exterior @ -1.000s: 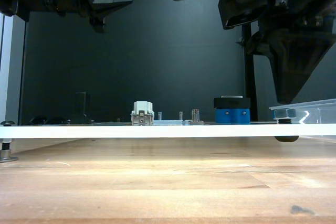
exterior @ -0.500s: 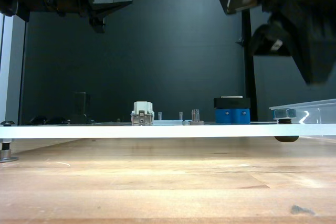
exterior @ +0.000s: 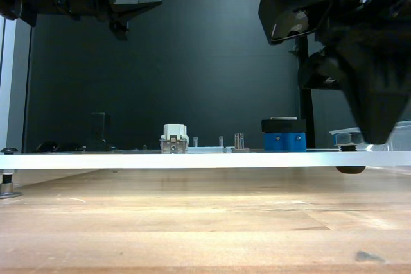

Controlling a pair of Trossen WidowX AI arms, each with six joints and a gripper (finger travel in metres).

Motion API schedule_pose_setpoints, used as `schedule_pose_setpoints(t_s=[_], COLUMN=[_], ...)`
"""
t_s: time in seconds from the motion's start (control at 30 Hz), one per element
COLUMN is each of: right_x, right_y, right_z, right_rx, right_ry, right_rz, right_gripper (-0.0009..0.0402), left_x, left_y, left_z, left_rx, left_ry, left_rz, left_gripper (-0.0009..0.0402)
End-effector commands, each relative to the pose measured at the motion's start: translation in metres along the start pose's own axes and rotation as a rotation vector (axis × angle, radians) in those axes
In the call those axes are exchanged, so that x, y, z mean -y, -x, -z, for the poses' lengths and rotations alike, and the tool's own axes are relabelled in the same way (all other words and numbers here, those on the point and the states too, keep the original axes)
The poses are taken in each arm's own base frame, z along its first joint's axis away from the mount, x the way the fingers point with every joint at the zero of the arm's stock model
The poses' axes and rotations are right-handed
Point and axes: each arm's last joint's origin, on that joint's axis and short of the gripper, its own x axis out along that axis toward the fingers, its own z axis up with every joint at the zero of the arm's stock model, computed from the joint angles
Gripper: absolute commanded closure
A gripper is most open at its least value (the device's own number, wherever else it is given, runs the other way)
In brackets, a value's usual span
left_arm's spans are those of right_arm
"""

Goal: Unfasten the M12 fastener and place in the container

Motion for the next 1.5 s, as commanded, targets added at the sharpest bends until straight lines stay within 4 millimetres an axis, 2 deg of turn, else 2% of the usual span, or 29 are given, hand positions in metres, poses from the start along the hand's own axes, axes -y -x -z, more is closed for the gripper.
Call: schedule_pose_setpoints(t_s=[0.03, 0.5, 0.63, 0.73, 0.93, 1.2, 1.3, 1.5], right_x=[0.001, 0.003, 0.009, 0.01, 0.01, 0.004, 0.002, -0.002], right_y=[0.0, 0.0, 0.006, 0.012, 0.014, 0.023, 0.032, 0.045], right_z=[0.001, 0.002, 0.003, 0.001, 0.002, 0.001, -0.002, -0.007], right_rx=[-0.006, -0.006, 0.064, 0.088, 0.074, 0.011, 0.012, 0.034], right_ry=[-0.003, 0.0, -0.046, -0.071, -0.069, -0.086, -0.193, -0.515], right_rz=[0.014, 0.048, 0.211, 0.264, 0.25, 0.114, 0.118, 0.111], right_gripper=[0.0393, 0.0393, 0.0393, 0.0393, 0.0393, 0.0393, 0.0393, 0.0393], left_x=[0.0, 0.0, 0.0, 0.0, 0.0, 0.0, 0.0, 0.0], left_y=[0.0, 0.0, 0.0, 0.0, 0.0, 0.0, 0.0, 0.0], left_z=[0.0, 0.0, 0.0, 0.0, 0.0, 0.0, 0.0, 0.0], left_rx=[0.0, 0.0, 0.0, 0.0, 0.0, 0.0, -0.001, 0.0], left_ry=[0.0, 0.0, 0.0, 0.0, 0.0, 0.0, 0.0, 0.0], left_rz=[0.0, 0.0, 0.0, 0.0, 0.0, 0.0, 0.0, 0.0], left_gripper=[0.0393, 0.0393, 0.0393, 0.0393, 0.0393, 0.0393, 0.0393, 0.0393])
